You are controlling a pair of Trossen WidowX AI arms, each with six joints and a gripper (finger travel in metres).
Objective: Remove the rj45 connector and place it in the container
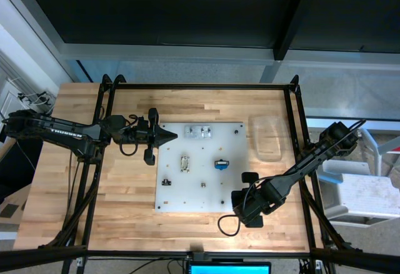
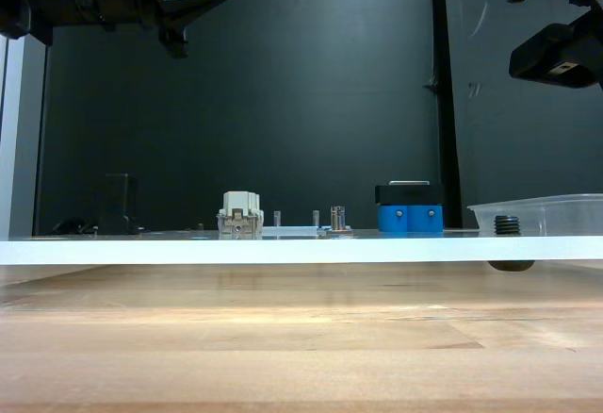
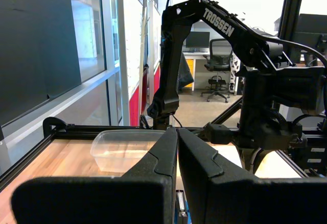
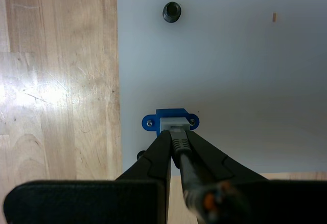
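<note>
The rj45 connector [image 4: 176, 126] is a whitish plug with a dark cable, seated in a small blue mount near a corner of the white board [image 4: 230, 70]. My right gripper [image 4: 175, 136] is shut on it, one finger on each side of the plug's cable end. From above, the right gripper [image 1: 242, 204] covers the board's near right corner and hides the plug. The container [image 1: 270, 137], a clear plastic tray, lies on the wood to the right of the board; it also shows as the container [image 2: 542, 213] and the container [image 3: 127, 150]. My left gripper [image 1: 167, 136] is shut, holds nothing and hovers high over the board's left edge.
On the white board [image 1: 200, 189] stand a beige upright connector [image 1: 184, 162], a bright blue connector [image 1: 220, 164] and a clear fixture [image 1: 199, 131] at the back. A black screw [image 4: 172, 12] sits on the board beyond the plug. A black frame [image 1: 294, 117] rings the table.
</note>
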